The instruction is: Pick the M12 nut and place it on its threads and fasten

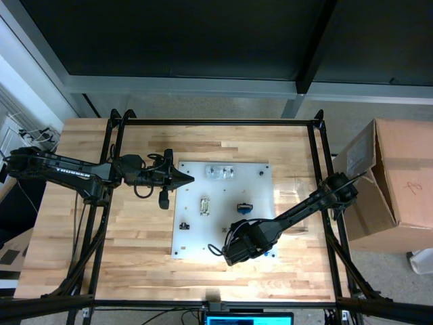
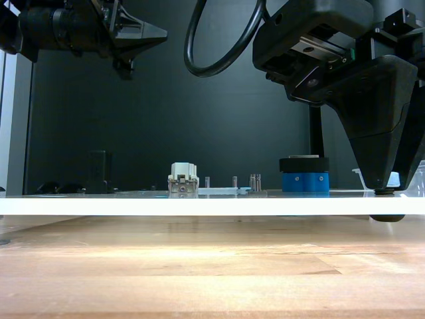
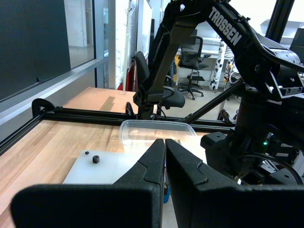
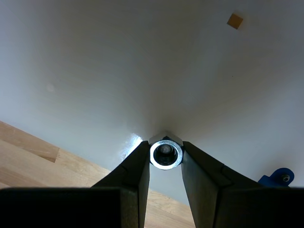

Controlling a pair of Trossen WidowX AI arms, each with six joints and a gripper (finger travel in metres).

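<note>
M12 nut clamped in jaws of right gripper, held flat with its bore facing the wrist camera, low over the white board. Low view puts the fingertips right down at the board surface near its near right edge. Cannot tell whether the nut sits on its stud: stud ribs are not visible and the bore shows only a dim grey centre. In the right wrist view the board's edge runs just beside the nut, with bare wood tabletop past it. Board surface beyond the nut is plain white, and a blue part pokes in near one finger. Blue block with black cap stands just left of the right gripper in the low view, apart from it. Left gripper hangs high above the board's far left edge, pointing inward, jaws together with only a thin slit between them, holding nothing, well apart from the right arm. Clear tray lies ahead of the left gripper past the board's far side, and a black post stands on the board corner nearby. Grey connector stands mid-board. Cardboard box stands off the tabletop's right edge.
</note>
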